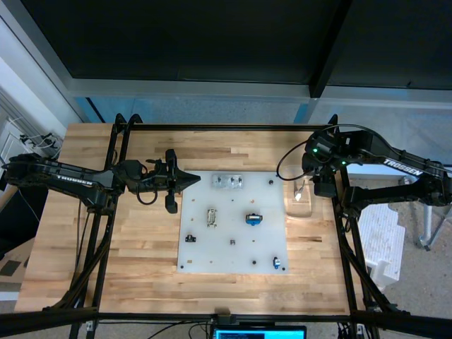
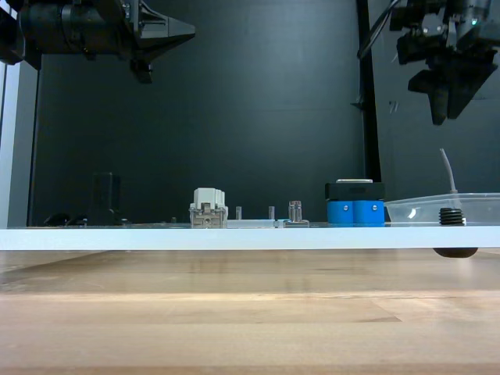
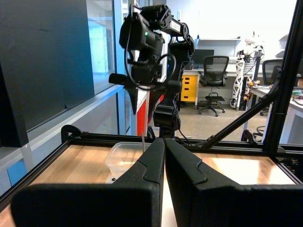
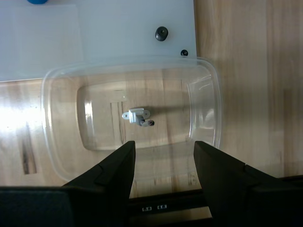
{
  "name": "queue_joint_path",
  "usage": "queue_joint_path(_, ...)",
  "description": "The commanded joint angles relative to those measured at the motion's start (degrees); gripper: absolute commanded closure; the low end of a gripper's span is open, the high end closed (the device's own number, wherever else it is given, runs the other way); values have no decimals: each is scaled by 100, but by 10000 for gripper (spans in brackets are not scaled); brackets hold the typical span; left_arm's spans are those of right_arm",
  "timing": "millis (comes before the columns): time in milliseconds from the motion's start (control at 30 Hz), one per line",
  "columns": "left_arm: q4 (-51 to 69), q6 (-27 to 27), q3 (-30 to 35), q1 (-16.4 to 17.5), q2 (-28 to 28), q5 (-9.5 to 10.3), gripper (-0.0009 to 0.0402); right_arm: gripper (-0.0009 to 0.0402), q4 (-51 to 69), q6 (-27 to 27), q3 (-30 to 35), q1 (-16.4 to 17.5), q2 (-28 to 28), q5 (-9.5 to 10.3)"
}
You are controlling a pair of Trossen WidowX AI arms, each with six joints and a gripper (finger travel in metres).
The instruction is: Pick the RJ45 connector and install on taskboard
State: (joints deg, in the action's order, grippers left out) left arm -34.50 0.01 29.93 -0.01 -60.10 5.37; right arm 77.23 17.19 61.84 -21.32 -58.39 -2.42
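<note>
Under right gripper (image 4: 163, 143), connector (image 4: 137, 116), left gripper (image 1: 194, 179) aloft

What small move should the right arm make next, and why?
Probably lower the right gripper toward the RJ45 connector, centring the plug in the gap. The gripper is open and hovers above the clear tray, where the connector lies untouched. The left gripper is shut, parked high beside the taskboard.
</note>
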Motion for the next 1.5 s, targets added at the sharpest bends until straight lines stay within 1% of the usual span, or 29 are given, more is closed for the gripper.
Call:
queue_joint_path(33,-2,-2,2,0,-2,-2,393,215,-146,13,-254,-9,15,33)
queue_joint_path(267,-2,0,2,0,-2,0,393,207,-243,37,-682,-15,15,61)
queue_joint_path(400,-2,-2,2,0,0,-2,393,198,-514,131,-949,-17,15,103)
queue_joint_path(633,-2,0,2,0,-2,0,393,179,-942,203,-1386,-20,9,103)
queue_joint_path(767,-2,0,2,2,0,-2,393,175,-1102,284,-1585,-26,9,114)
queue_joint_path(800,0,0,2,2,0,-2,393,176,-1152,286,-1624,-26,9,162)
queue_joint_path(900,-2,-2,2,2,0,-2,393,178,-1355,282,-1773,-33,9,389)
queue_joint_path(967,0,-2,2,0,0,0,393,178,-1464,284,-1869,-35,9,391)
queue_joint_path(1067,-2,0,2,0,0,-2,393,177,-1558,313,-1956,-48,-4,337)
queue_joint_path(1367,-2,0,2,0,-2,-2,393,177,-1810,435,-1965,-177,-297,354)
queue_joint_path(1500,0,0,2,0,0,-2,393,177,-1908,455,-2024,-181,-365,354)
